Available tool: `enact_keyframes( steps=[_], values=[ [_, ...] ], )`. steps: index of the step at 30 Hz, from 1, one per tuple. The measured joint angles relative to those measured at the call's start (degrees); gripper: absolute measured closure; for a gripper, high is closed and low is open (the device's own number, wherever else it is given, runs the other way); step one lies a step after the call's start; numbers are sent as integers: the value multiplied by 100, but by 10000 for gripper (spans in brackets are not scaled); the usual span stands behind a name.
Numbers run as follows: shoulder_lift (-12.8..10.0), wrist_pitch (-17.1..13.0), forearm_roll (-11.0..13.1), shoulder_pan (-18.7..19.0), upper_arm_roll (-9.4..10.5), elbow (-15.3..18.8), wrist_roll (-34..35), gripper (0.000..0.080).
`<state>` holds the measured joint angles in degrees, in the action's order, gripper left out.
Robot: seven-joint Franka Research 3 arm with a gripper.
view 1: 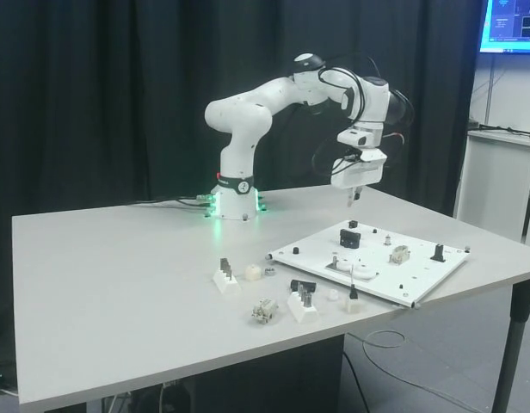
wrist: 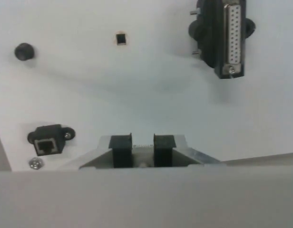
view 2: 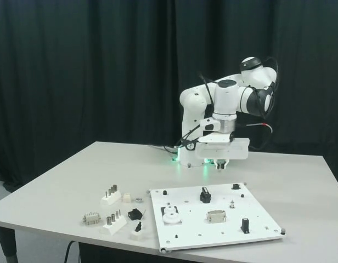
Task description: Insert Ethernet.
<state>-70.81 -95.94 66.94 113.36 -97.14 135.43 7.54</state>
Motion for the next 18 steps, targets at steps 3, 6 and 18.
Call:
enact_keyframes(
  steps=[3,6,18],
  values=[
    [0,-45,23,113,2,48,82,712],
    [0,-85,62,219,4,98,126,712],
    [0,-238,306,540,95,243,157,712]
  ],
)
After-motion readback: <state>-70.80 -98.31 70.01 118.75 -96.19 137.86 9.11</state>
